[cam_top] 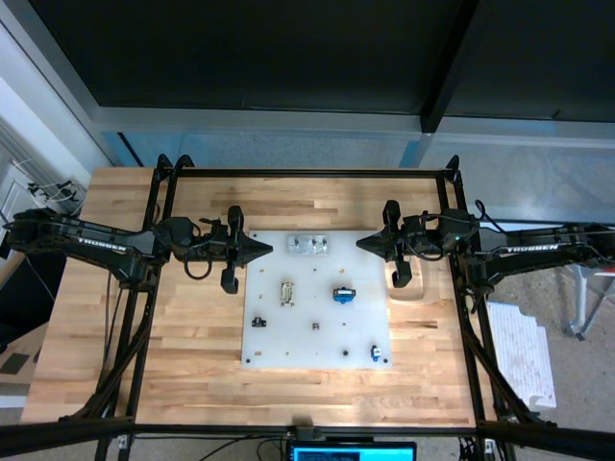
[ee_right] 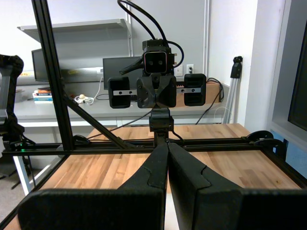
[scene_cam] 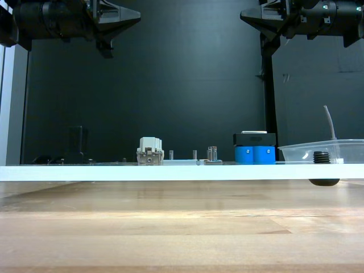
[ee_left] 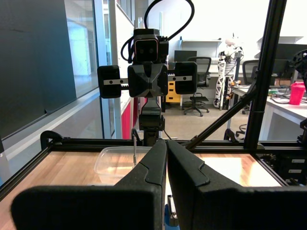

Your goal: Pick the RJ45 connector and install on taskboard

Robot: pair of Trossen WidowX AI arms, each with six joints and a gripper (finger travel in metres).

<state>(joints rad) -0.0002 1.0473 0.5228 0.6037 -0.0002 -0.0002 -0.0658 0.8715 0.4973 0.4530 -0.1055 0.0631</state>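
Both closed and empty, left gripper (cam_top: 268,248) and right gripper (cam_top: 362,244) hang high over the taskboard (cam_top: 317,300); pick unstarted, so next means opening and descending to the connector.

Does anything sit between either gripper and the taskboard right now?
Nothing visible does. The left gripper and right gripper both hang high above the taskboard, facing each other, jaws shut and empty, with only open air beneath them. The clear tray sits beside the board's right edge.

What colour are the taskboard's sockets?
Sockets blue, low view best. Left tool, right tool hover above taskboard sides.
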